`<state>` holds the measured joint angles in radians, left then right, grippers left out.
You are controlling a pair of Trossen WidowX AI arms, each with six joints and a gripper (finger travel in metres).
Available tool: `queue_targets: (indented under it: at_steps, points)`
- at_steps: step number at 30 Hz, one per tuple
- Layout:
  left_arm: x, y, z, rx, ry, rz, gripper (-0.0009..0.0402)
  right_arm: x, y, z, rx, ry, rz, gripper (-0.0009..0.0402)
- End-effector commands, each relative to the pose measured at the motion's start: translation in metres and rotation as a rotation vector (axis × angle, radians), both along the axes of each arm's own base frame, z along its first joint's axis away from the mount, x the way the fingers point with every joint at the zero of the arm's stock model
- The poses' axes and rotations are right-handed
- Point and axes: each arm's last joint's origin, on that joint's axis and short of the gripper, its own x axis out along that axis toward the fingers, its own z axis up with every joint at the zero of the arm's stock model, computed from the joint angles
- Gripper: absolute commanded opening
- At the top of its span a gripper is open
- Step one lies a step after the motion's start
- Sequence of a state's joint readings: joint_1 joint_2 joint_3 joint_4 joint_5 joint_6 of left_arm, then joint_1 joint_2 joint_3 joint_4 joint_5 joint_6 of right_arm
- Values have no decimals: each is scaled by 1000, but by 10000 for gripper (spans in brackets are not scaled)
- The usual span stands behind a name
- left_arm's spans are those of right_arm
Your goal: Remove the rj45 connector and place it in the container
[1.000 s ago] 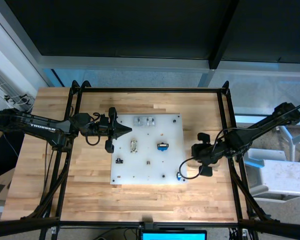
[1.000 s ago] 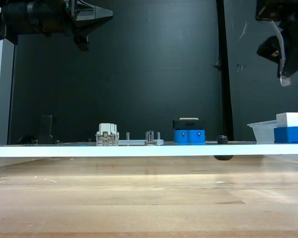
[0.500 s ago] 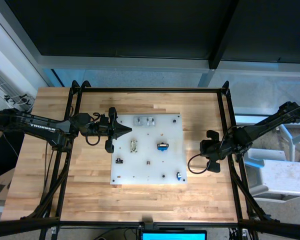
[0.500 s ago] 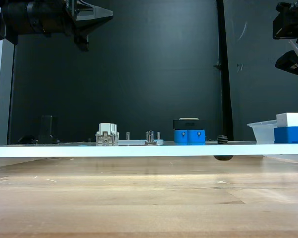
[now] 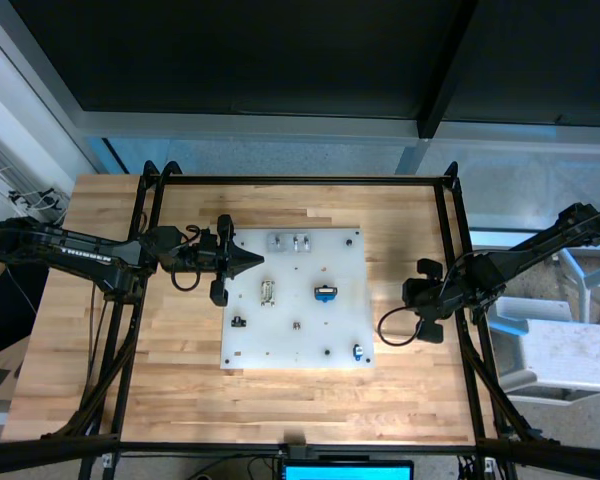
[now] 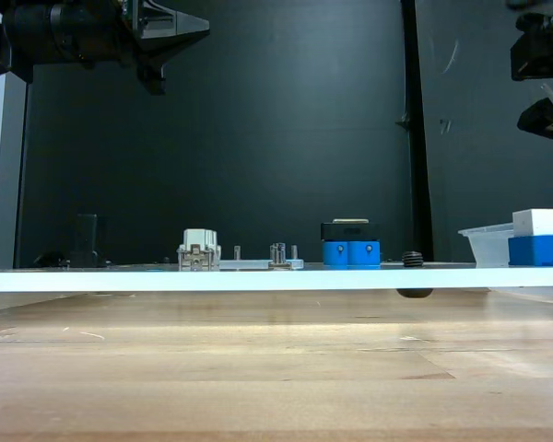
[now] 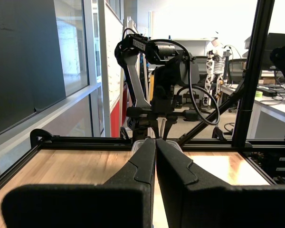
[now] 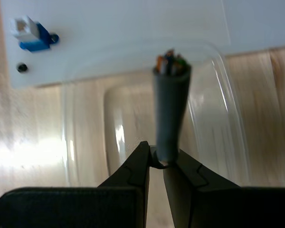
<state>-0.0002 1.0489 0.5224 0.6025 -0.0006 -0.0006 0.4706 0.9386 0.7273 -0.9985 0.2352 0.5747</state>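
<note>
RJ45 connector [image 8: 170, 109] is hanging from the right gripper [image 8: 156, 159], which is clamping it w/ both fingers at the base of its grey stub, coloured wire ends pointing away from the camera. The plug body itself is prob. sitting between the fingers, but that part is hidden. The gripper is hovering high over the container [image 8: 85, 142], just beside the board [image 5: 295, 300] on its right. Judged reason: the part is being kept above the tray so that a release drops it inside, not onto the board or table. The blue socket [image 8: 33, 40] is standing on the board w/ its white insert showing and no plug in it, so removal is looking done and placing is not yet done.

Left gripper [image 7: 155, 142] is parking w/ fingers pressed together and empty, high over the board's left edge, out of the working arm's way.

Vs. 1 s ago: the right gripper is now sitting further out from the board's edge and higher in the low view. Since 0.5 s ago the shift is slight. Left arm, board parts and tray are showing no change.
</note>
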Motion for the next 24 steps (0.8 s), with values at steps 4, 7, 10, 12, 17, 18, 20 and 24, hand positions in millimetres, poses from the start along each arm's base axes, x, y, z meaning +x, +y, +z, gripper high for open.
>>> queue_targets:
  at_steps: [4, 7, 10, 12, 17, 18, 20, 24]
  points:
    - [0, 0, 0, 0, 0, 0, 0, -3, -2, -1, -12, 37, -19, 59]
    - [0, 0, 0, 0, -1, 0, 0, -3, -2, -1, -11, 36, -21, 82]
    - [0, 0, 0, 0, -1, 0, 0, -3, -1, -1, -11, 35, -18, 105]
    - [0, 0, 0, 0, -1, 0, 0, -3, -1, -1, -11, 36, -17, 121]
    - [0, 0, 0, 0, -1, 0, 0, -3, -2, -1, -12, 35, -18, 159]
    - [0, 0, 0, 0, 0, 0, 0, -3, -2, -1, -12, 36, -18, 166]
    - [0, 0, 0, 0, 0, 0, 0, -3, -2, -1, -12, 37, -18, 177]
    - [0, 0, 0, 1, -1, 0, 0, -3, -2, -1, -12, 37, -18, 196]
